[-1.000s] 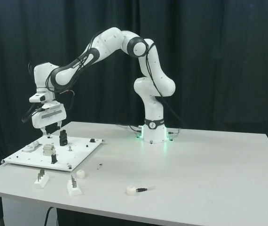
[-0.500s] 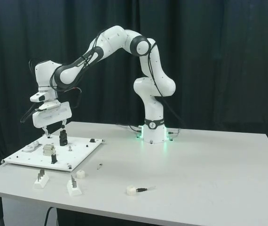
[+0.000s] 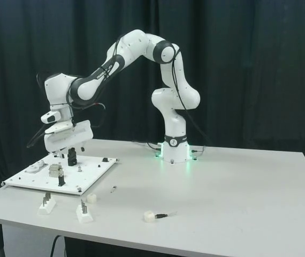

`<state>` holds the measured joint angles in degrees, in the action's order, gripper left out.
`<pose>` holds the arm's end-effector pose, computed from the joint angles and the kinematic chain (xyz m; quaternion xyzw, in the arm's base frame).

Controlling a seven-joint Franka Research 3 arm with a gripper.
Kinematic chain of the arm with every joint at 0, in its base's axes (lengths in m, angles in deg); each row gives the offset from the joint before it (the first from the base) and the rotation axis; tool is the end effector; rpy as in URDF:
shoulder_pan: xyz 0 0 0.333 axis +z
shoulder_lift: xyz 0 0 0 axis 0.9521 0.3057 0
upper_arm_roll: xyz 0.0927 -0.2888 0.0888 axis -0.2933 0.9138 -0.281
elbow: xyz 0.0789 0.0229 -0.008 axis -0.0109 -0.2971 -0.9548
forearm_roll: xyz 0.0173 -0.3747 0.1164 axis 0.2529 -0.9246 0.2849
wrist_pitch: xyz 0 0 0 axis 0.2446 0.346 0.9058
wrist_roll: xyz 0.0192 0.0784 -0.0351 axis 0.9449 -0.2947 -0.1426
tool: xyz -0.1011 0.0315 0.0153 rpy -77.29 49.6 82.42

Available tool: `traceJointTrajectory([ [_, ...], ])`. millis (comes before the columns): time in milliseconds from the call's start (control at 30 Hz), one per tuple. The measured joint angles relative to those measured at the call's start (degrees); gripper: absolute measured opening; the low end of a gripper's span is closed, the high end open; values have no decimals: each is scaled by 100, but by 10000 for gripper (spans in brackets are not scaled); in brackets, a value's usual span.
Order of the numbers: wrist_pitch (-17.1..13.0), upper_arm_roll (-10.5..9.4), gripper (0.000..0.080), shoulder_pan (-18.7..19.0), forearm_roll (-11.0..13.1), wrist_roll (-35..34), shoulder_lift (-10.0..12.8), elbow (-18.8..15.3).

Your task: Pick round peg 1.

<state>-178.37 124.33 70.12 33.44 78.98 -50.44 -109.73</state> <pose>0.4799 -0.3762 0.3300 -0.9976 -0.0135 0.0330 0.0598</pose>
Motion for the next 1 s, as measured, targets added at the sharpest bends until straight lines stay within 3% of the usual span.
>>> traceJointTrajectory([
  [500, -291, 1, 800, 582, -74, -1477, -1, -325],
  [1000, -1325, -11, 800, 1438, -157, -2365, -1, -734],
])
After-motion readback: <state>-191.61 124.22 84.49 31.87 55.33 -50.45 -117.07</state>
